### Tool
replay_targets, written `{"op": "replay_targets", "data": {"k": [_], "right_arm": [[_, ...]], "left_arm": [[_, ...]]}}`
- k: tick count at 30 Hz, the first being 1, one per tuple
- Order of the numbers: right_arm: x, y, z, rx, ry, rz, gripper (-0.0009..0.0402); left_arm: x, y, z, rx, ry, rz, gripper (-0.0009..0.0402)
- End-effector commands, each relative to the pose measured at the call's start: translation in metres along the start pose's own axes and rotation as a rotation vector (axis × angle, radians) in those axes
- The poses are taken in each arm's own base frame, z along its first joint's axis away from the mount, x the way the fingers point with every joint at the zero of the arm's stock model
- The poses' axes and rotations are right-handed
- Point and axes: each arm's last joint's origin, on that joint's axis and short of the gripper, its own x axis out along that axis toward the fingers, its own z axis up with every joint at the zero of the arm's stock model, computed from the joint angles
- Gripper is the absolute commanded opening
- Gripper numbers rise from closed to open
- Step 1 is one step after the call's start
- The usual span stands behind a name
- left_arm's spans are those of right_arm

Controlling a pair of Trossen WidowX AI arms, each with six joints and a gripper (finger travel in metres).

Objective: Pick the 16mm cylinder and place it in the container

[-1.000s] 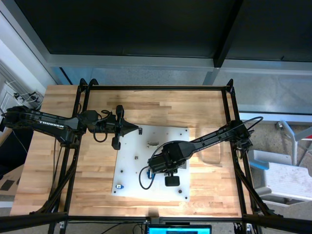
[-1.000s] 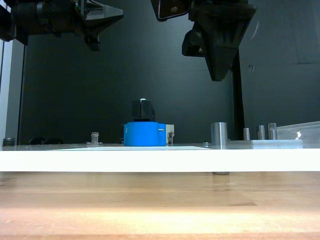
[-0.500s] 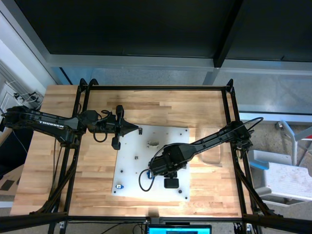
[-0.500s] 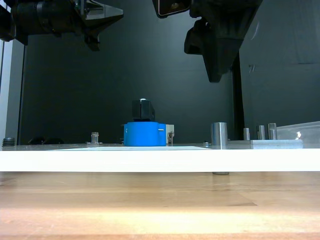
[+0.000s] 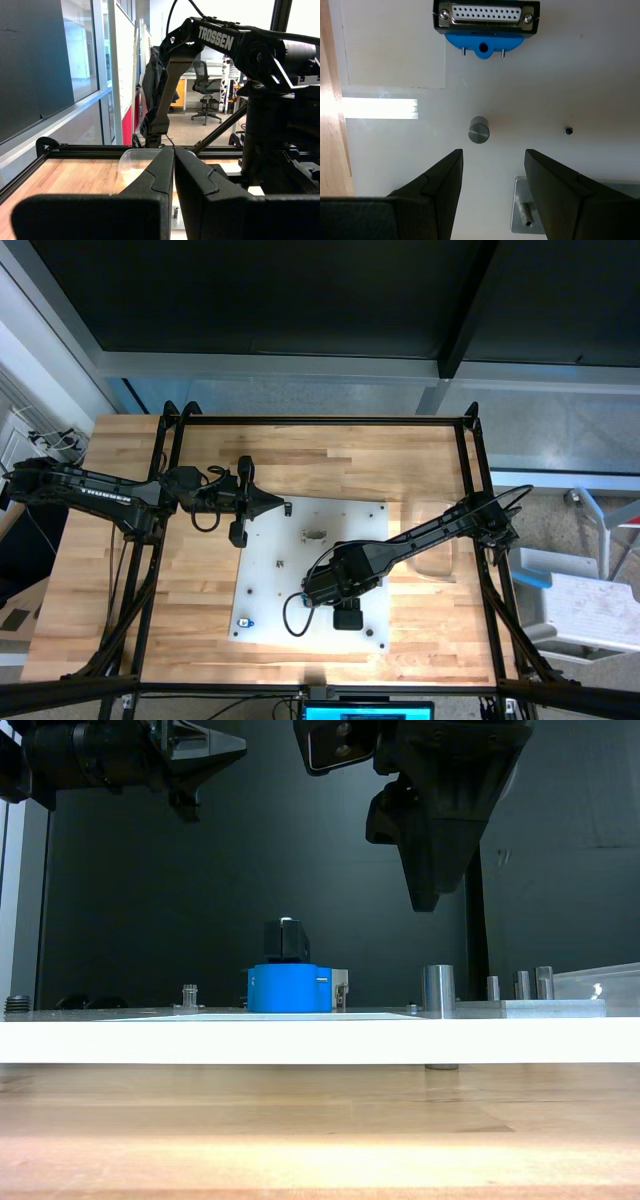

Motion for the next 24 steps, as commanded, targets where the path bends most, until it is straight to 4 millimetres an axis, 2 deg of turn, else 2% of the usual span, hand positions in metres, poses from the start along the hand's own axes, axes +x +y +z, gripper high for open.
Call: {"op": "replay_targets", "data": {"k": [1, 24], "right_arm": [[0.002, 0.001, -0.001, -0.001, -0.002, -0.001, 0.017], [0.036, 0.009, 0.003, -0.009, -0.005, -0.014, 0.0169]], "left_arm": [[0.0, 0.0, 0.0, 0.0, 0.0, 0.0, 0.0], [0.0, 0.0, 0.0, 0.0, 0.001, 0.0, 0.0]]}}
